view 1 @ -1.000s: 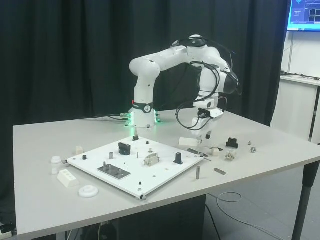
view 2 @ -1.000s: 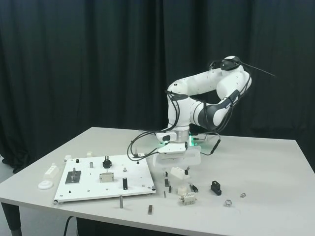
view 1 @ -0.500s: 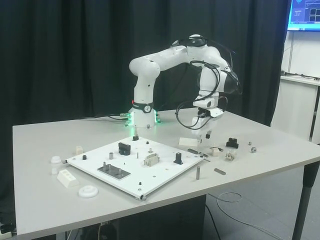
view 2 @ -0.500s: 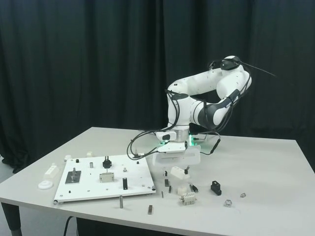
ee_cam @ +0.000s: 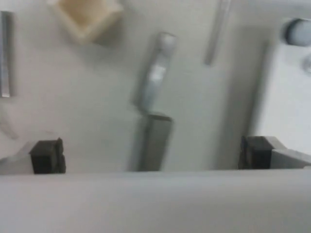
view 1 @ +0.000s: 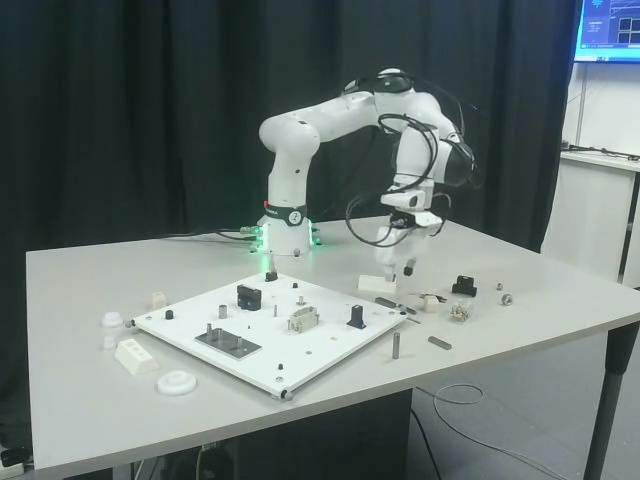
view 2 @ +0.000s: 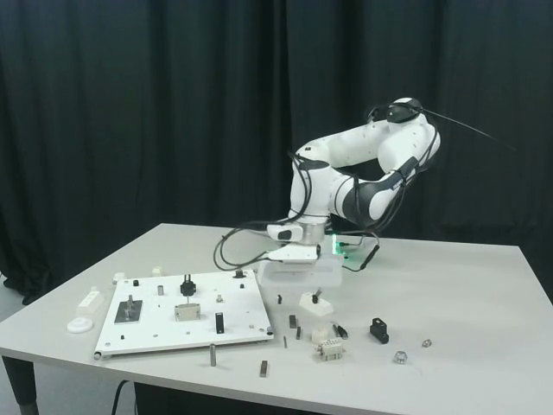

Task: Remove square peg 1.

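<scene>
My gripper [ee_cam: 151, 154] hangs open over the table just off the white board's [view 1: 290, 350] corner. Nothing is between its black fingertips [ee_cam: 47, 156]. In the wrist view a grey square-section peg [ee_cam: 155, 143] lies flat on the table between them, end to end with a second short metal piece [ee_cam: 158, 73]. The room views show the gripper [view 1: 396, 264] [view 2: 298, 298] low above a white block [view 1: 377, 284] [view 2: 315, 304] and small pegs [view 2: 292, 321] next to the board [view 2: 186, 333].
The board carries a black block [view 1: 356, 316], a connector [view 1: 302, 320] and a metal plate with an upright peg [view 1: 226, 342]. Loose pegs [view 1: 397, 345], a connector [view 1: 459, 313] and a black part [view 1: 463, 285] lie near the table's front. White parts [view 1: 132, 355] sit beside the board's far end.
The arm has swung the gripper sideways toward the board's corner, over the white block and the loose pegs. Its fingers have stayed open and hold nothing.
</scene>
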### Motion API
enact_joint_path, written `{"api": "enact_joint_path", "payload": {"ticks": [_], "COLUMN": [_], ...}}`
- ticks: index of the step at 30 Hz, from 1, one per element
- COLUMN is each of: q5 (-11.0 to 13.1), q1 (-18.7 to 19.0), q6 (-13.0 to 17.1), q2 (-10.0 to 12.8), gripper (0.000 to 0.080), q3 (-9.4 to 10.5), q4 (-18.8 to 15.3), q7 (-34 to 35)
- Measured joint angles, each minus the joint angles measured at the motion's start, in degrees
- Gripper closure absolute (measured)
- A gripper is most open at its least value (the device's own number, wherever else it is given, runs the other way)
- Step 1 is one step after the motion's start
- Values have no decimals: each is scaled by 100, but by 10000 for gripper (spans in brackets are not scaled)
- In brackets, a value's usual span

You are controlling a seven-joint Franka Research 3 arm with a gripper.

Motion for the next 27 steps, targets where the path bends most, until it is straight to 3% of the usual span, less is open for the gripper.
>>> {"api": "enact_joint_path", "payload": {"ticks": [13,20,27], "q5": [-559,-645,-641], "q1": [-669,-1406,-2311], "q6": [493,725,697], "q2": [0,1,10], "gripper": [3,3,3], "q3": [-265,-323,-315], "q4": [14,123,442], "q7": [-637,-1371,-1966]}}
